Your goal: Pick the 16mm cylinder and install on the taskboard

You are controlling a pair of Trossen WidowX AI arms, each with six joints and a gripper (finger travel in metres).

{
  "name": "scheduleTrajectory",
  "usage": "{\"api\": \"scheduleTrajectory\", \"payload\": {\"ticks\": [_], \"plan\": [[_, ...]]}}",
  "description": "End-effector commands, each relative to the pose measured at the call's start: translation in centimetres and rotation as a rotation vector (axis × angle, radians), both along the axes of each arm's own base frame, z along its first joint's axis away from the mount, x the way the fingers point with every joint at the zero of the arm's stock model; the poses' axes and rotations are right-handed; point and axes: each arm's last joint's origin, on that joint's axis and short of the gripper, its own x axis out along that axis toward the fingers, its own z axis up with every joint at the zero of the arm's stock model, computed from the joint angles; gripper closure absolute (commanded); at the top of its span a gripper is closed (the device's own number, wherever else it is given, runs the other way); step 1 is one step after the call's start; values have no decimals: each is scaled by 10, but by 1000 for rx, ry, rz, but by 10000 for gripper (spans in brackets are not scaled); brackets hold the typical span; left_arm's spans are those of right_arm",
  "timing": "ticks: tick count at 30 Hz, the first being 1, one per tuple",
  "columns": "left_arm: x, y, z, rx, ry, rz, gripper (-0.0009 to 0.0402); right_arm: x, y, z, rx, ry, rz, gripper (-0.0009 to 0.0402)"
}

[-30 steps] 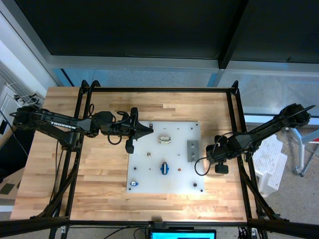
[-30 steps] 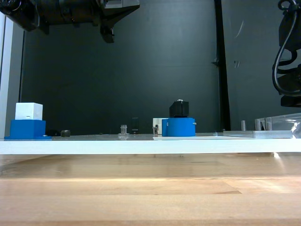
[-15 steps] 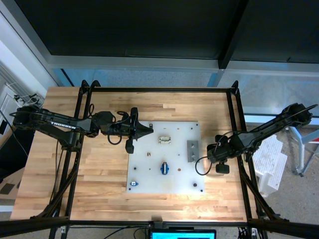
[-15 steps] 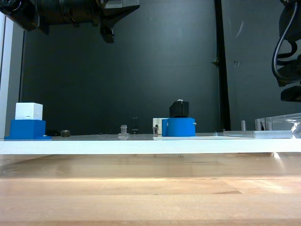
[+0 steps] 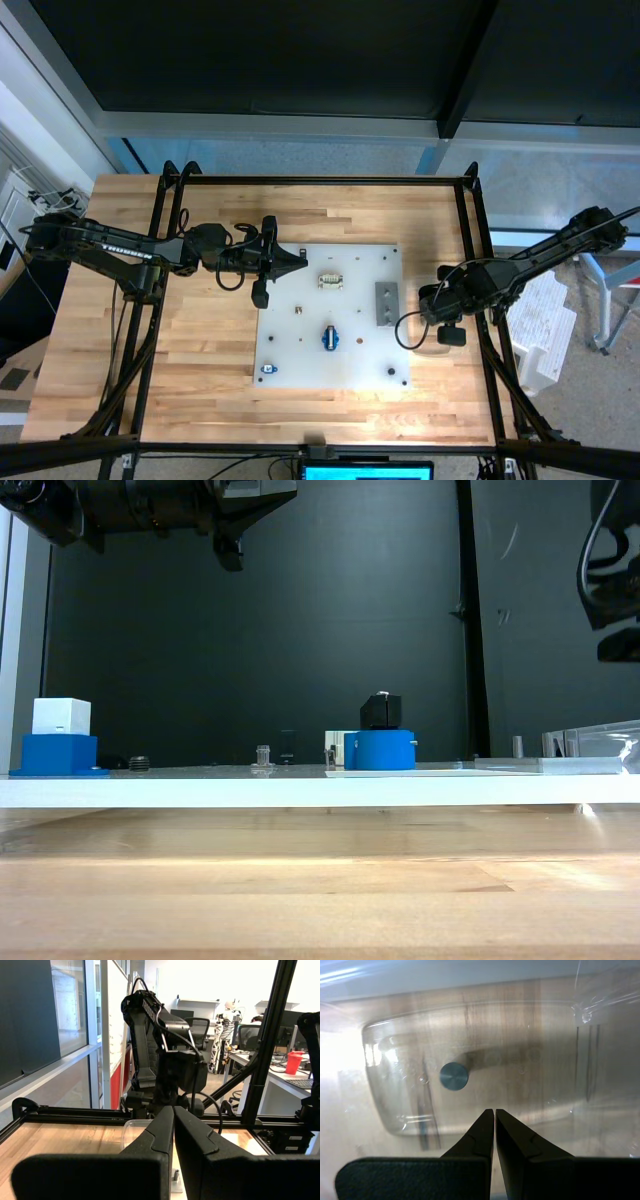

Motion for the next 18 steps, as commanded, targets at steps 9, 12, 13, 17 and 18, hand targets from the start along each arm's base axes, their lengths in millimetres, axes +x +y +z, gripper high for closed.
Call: {"api": "scheduleTrajectory", "payload": {"ticks": [9, 12, 13, 17, 18], "plan": [[0, 0, 0, 0, 0, 0, 393, 0, 11, 33, 16, -12, 6, 389], [0, 0, 0, 0, 0, 0, 393, 1, 15, 39, 29, -30, -3, 389], [0, 0, 0, 0, 0, 0, 393, 1, 16, 40, 33, -33, -4, 389], [0, 0, 0, 0, 0, 0, 393, 0, 18, 41, 51, -28, -10, 389], [0, 0, 0, 0, 0, 0, 393, 0, 18, 41, 58, -24, -8, 389]]}}
